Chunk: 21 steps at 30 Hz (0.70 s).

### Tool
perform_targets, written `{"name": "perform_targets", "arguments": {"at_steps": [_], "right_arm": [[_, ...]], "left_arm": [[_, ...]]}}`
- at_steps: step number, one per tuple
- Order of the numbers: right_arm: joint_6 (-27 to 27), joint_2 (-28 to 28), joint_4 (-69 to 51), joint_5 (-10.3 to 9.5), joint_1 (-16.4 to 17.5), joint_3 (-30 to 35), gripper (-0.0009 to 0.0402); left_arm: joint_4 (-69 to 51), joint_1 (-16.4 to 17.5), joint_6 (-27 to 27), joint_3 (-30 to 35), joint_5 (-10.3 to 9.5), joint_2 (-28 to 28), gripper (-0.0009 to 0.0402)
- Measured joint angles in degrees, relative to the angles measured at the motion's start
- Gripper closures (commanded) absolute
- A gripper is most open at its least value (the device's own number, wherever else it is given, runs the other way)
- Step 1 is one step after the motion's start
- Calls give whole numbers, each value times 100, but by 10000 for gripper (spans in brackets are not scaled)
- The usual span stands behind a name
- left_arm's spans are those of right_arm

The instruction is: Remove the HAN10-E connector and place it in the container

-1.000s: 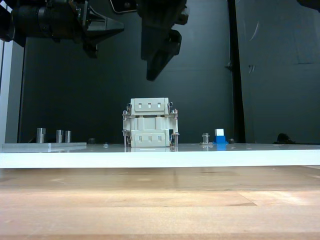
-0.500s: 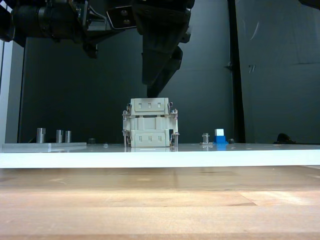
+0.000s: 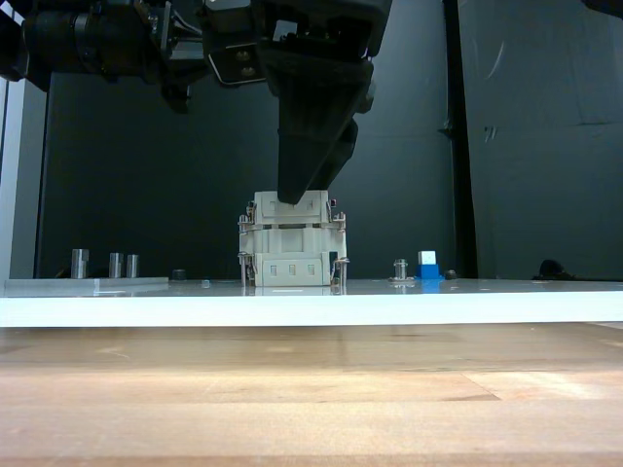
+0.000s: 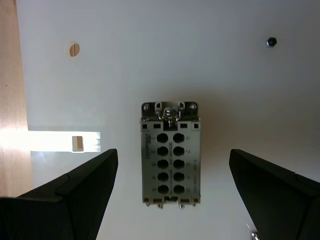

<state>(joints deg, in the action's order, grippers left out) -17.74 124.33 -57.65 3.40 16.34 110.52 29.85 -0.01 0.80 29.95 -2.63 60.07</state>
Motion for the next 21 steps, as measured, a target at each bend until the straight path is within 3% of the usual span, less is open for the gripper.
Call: {"name": "perform_targets", "arguments": {"at_steps": [9,21], "right_arm": [[0,0,203,0,0,-216,96],[9,0,243,0,-7,-225,205]], "left_arm": [[0,0,0,0,0,0,393],[2,0,2,-2,0,0,393]]}}
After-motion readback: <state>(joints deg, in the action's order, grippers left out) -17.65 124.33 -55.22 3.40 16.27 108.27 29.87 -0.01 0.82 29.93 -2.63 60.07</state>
